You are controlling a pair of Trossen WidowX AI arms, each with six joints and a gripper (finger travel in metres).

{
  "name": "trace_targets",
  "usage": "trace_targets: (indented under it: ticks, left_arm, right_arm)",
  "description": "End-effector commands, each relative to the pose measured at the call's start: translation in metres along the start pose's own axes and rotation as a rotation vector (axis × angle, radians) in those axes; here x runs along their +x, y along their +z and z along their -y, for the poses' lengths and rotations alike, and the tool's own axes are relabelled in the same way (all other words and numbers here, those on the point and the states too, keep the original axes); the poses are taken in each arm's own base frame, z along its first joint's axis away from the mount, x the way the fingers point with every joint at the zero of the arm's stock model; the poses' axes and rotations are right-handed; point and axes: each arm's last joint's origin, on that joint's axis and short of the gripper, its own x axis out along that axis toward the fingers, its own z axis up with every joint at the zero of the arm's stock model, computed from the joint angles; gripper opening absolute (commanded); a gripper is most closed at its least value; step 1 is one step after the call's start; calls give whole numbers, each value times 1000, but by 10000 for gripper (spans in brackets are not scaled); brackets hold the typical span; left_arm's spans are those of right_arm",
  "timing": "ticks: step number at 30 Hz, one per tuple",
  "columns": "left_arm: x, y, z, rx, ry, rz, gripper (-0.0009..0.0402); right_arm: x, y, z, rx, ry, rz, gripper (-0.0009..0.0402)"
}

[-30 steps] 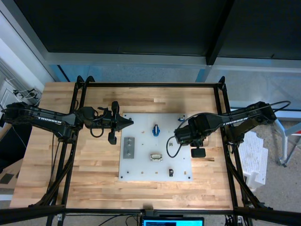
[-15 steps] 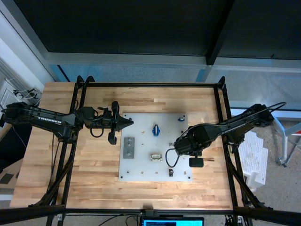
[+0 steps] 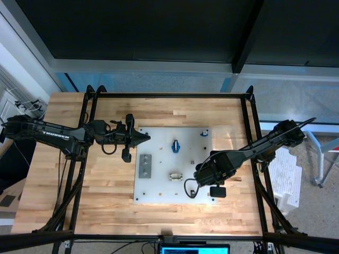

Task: Pick the 16mm bar and install on taskboard

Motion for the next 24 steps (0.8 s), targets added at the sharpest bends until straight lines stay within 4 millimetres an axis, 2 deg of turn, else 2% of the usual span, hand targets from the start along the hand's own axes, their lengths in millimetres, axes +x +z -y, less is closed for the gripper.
trace_targets:
  ticks: [1, 24]
  left_arm:
    - [0, 0, 0, 0, 0, 0, 0]
    - [0, 0, 0, 0, 0, 0, 0]
  right_arm:
    - [2, 2, -6, -10, -2, -6, 0]
    - [20, 12, -38, -1, -16, -24, 0]
